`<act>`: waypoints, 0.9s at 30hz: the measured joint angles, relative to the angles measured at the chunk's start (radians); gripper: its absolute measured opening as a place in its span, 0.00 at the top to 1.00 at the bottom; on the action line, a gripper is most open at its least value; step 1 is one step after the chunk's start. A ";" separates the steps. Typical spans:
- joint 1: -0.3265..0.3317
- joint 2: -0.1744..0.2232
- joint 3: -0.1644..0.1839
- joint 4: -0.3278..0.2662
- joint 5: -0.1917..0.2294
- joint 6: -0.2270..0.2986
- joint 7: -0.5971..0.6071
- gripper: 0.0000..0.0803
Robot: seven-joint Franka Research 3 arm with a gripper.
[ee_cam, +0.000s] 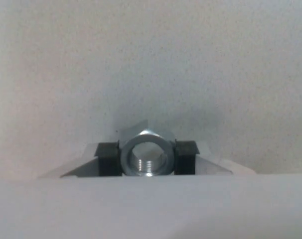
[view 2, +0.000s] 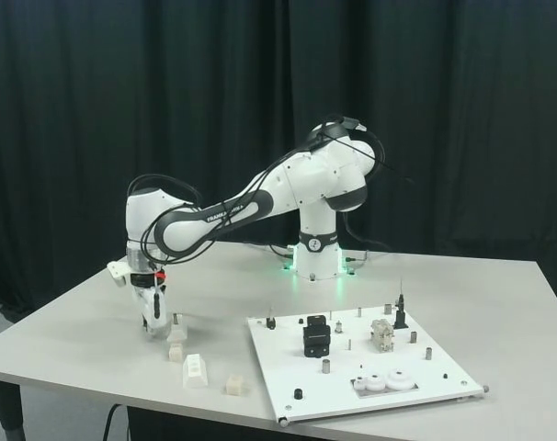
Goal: Insert bolt 4.
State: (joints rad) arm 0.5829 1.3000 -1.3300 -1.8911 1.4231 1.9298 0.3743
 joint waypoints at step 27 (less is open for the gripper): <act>-0.001 0.000 -0.017 0.000 0.000 -0.002 -0.010 0.72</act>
State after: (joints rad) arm 0.5818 1.3000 -1.3475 -1.8911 1.4228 1.9275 0.3638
